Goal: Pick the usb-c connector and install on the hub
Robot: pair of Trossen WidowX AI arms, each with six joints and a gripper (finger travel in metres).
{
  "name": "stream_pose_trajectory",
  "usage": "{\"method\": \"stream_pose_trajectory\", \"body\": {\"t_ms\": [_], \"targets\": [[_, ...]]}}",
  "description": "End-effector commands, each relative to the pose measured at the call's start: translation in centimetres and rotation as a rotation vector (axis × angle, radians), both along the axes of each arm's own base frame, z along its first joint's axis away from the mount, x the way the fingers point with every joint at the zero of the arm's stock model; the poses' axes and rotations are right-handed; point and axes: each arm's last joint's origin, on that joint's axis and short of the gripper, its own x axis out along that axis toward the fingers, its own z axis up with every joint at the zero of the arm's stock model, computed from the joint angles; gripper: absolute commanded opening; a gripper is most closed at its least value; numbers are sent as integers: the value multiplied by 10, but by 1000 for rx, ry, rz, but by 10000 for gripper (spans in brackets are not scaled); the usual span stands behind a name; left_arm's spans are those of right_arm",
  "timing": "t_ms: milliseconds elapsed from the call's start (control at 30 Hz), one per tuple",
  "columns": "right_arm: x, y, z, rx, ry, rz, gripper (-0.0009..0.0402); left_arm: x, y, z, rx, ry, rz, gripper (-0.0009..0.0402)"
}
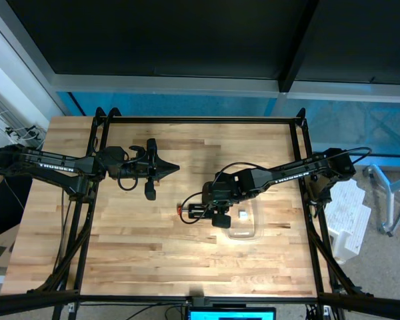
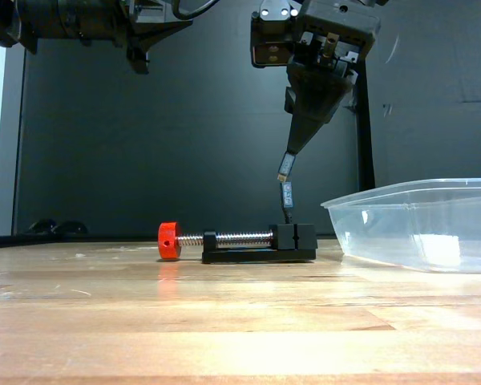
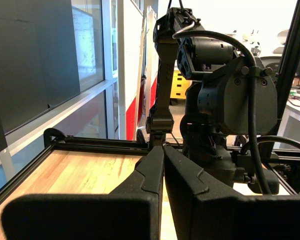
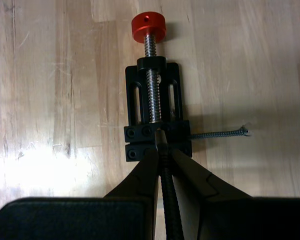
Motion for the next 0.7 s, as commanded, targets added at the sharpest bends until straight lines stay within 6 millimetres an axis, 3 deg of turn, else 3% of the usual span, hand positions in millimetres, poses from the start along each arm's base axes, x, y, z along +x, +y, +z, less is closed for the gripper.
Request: {"method": "stream_pose_trajectory", "body": {"t_ms": [33, 533, 700], "targets": [[2, 0, 9, 1, -18, 2, 0, 0, 0, 0, 0, 0, 0, 0], [-1, 0, 40, -26, 71, 31, 0, 0, 0, 0, 0, -1, 0, 0], [8, 1, 44, -32, 114, 29, 0, 0, 0, 0, 0, -1, 0, 0]]}}
